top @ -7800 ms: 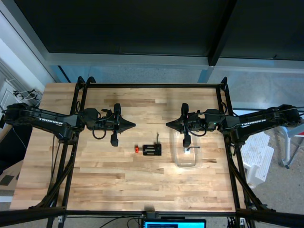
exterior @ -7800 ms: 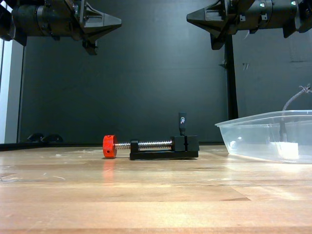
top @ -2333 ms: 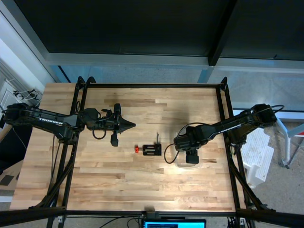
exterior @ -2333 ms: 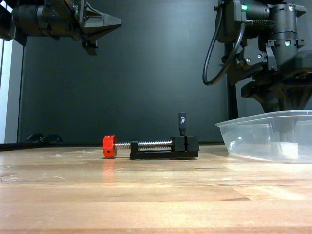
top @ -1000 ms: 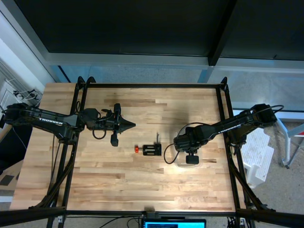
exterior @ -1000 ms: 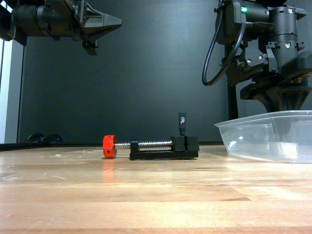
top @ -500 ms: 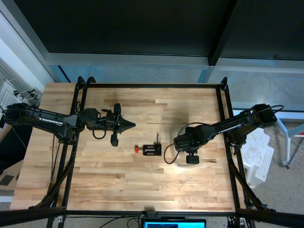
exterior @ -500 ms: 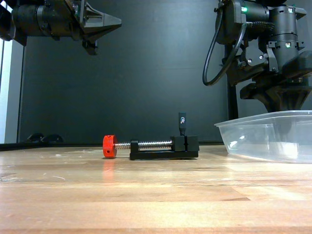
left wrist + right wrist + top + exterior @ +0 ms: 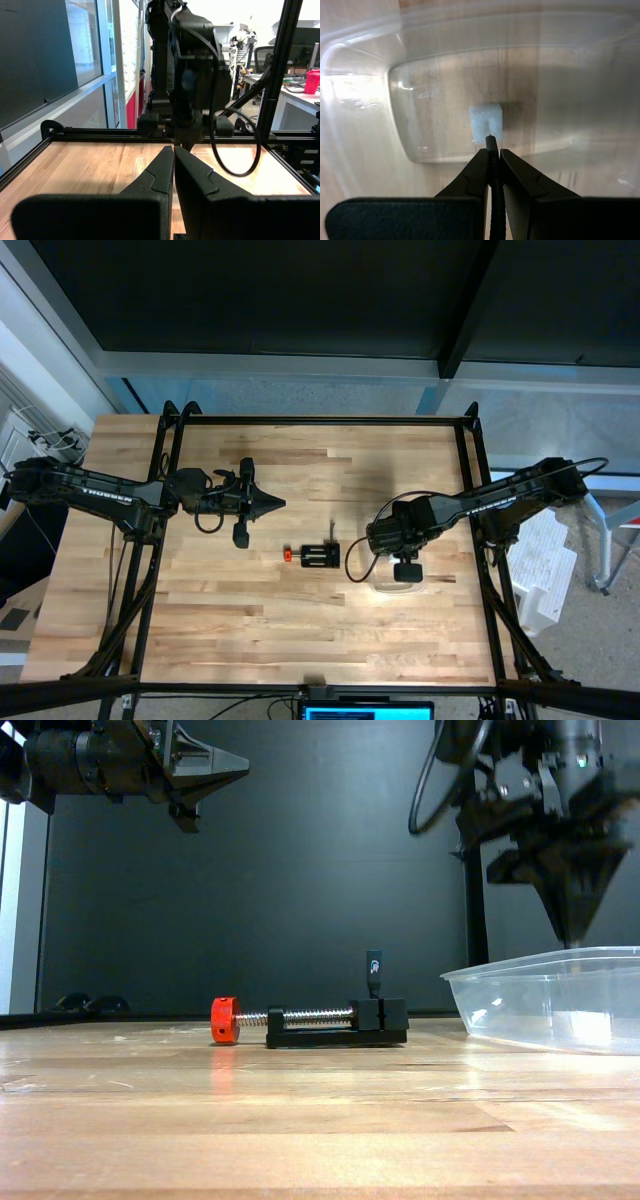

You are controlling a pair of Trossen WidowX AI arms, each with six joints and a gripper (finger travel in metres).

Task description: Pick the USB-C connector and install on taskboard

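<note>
Now the right pincer (image 9: 491, 151), gripping the USB-C connector (image 9: 491, 143), has risen above the tray (image 9: 520, 1005); taskboard (image 9: 335, 1025) next. Left pincer (image 9: 174, 149) hangs parked, closed.

On the worktop (image 9: 250, 620) we found the taskboard (image 9: 312, 556) near the middle, with the tray (image 9: 500, 1005) at its 3 o'clock, apart from it. The white block (image 9: 486, 121) lay in the tray. The right claw (image 9: 570, 938) hung above the tray, with the USB-C connector (image 9: 492, 150) between its fingers. The left claw (image 9: 280, 504) hung high at the taskboard's 10 o'clock.
</note>
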